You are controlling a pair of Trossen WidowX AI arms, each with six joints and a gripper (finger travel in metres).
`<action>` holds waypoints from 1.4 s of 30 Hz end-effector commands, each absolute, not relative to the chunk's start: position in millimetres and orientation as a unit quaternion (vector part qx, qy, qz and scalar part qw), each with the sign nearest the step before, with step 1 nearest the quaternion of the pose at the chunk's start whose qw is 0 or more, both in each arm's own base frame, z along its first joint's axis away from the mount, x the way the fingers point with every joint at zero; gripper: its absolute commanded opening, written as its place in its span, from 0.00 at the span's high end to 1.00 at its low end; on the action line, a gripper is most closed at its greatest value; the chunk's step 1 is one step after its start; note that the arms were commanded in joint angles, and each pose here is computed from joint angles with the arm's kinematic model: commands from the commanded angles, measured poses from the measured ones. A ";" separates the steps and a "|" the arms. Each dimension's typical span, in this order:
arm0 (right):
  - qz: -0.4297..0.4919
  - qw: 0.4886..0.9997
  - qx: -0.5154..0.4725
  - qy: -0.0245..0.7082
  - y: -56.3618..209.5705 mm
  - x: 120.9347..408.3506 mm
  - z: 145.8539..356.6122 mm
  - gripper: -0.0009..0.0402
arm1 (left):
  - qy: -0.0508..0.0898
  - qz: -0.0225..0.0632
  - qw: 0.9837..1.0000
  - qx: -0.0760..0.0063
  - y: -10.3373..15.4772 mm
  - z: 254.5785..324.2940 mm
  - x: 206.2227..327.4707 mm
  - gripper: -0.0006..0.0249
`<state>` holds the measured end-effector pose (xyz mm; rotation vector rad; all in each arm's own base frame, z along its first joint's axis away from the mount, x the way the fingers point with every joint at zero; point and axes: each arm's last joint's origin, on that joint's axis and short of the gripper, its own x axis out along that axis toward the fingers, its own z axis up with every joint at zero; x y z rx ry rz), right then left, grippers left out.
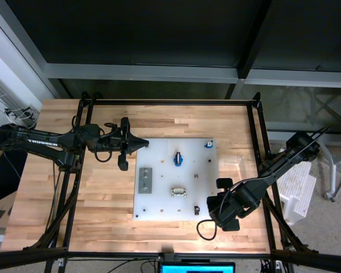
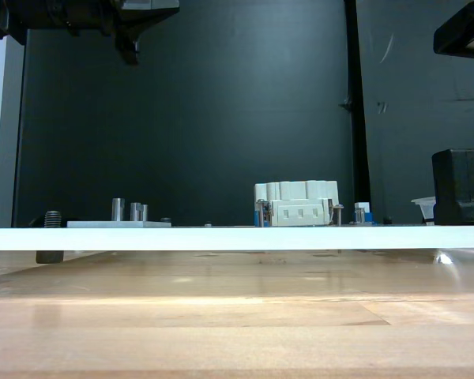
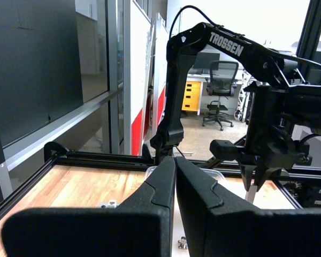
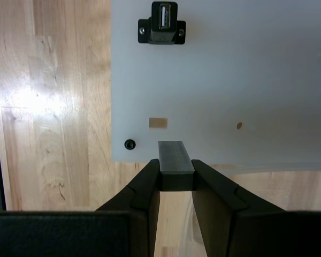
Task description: Pick the 16mm bar and install on taskboard
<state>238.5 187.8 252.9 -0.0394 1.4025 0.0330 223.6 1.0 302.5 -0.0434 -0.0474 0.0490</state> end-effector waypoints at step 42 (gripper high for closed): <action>0.012 0.761 -0.018 0.649 199.0 241.4 225.1 0.94 | -0.024 0.024 0.999 -0.022 1.1 302.7 223.6 0.98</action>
